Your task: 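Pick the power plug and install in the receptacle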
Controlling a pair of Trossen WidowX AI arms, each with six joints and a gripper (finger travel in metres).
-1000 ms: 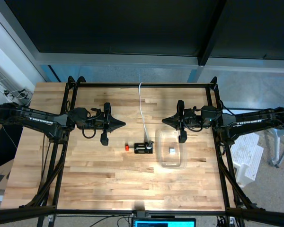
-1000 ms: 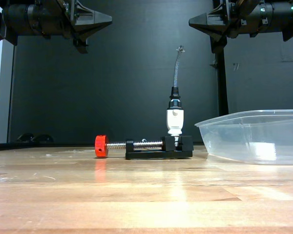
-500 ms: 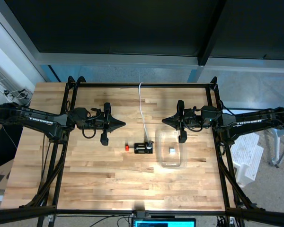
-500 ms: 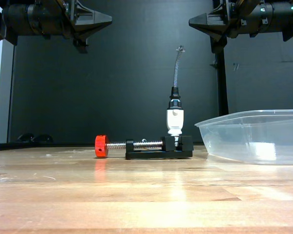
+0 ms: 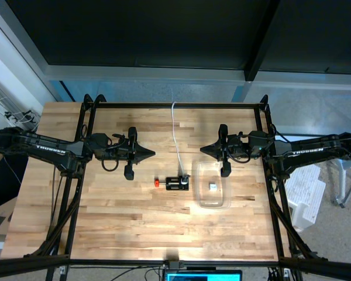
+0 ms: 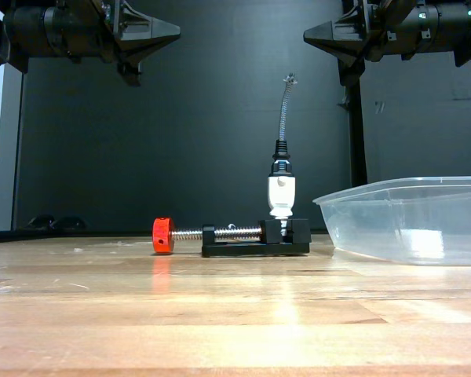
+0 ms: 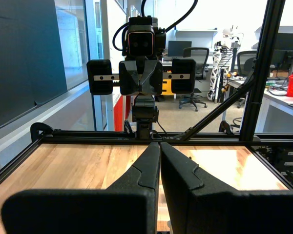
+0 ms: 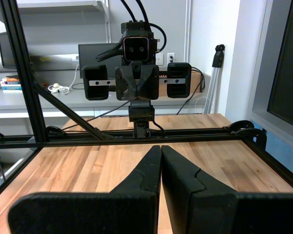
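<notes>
Unmoved, left gripper [image 5: 152, 154] and right gripper [image 5: 202, 150] hover closed.

A robotics lab: butcher-block table [image 5: 134, 228] in a black metal frame [image 5: 222, 106], office chairs [image 7: 197, 54] and monitors [image 7: 177, 48] behind

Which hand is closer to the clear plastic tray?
The right hand, shut, hovering high near the tray; the left hand, also shut, hovers beyond the vise, farther off.

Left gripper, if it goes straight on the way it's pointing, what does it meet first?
Probably the right gripper, which faces it at about the same height. The left gripper points level across the table, well above the vise.
</notes>
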